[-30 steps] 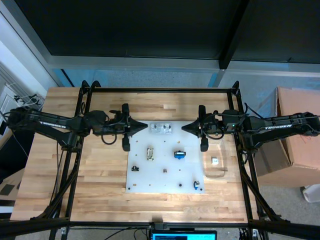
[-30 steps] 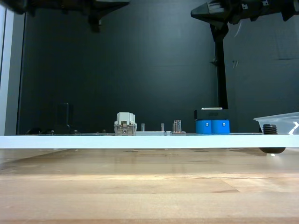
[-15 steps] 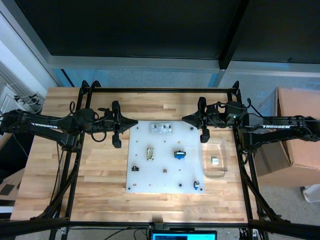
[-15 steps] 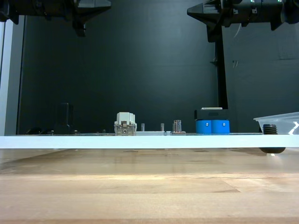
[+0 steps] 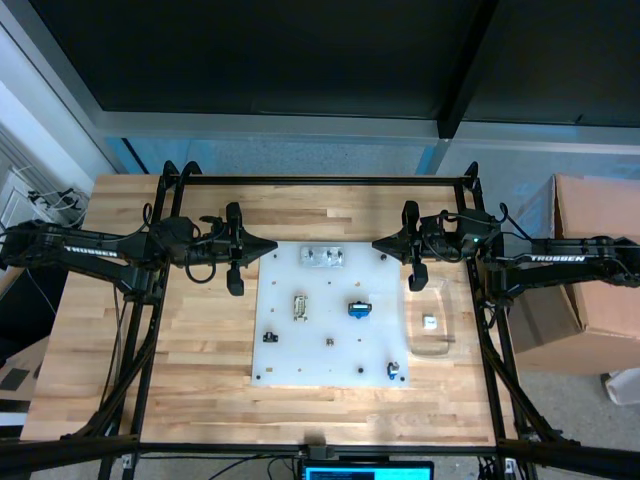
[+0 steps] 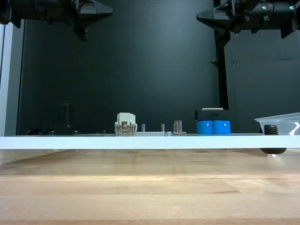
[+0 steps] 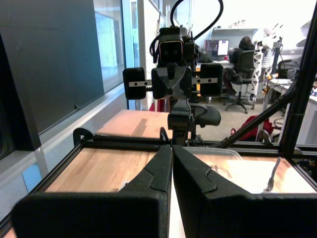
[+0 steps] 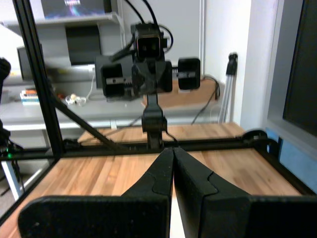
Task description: Pick the RJ45 connector and install on the taskboard
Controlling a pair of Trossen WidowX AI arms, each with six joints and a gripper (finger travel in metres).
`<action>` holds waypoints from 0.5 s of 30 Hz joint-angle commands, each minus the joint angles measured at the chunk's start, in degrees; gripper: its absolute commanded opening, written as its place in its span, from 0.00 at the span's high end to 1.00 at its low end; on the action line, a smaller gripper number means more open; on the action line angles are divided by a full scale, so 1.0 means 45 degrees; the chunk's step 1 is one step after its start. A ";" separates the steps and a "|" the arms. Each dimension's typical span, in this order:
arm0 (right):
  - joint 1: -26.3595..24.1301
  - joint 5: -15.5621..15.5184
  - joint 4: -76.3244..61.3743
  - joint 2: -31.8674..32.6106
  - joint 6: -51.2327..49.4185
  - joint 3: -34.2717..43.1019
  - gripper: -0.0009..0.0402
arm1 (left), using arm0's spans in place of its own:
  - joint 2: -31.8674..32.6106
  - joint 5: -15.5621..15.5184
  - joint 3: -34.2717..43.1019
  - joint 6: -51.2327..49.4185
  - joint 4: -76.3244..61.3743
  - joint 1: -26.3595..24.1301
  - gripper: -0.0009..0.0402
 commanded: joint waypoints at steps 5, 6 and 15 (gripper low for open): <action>0.0000 0.0287 -0.0015 0.0005 0.0039 0.0010 0.98 | 0.0005 -0.0092 -0.0559 -0.0160 0.0306 0.0029 0.98; 0.0005 0.0277 -0.0005 0.0005 0.0039 0.0010 0.98 | 0.0005 -0.0141 -0.0617 -0.0155 0.0461 0.0034 0.98; 0.0010 0.0491 -0.0034 0.0010 0.0019 0.0005 0.98 | 0.0005 -0.0199 -0.0622 -0.0068 0.0442 0.0058 0.98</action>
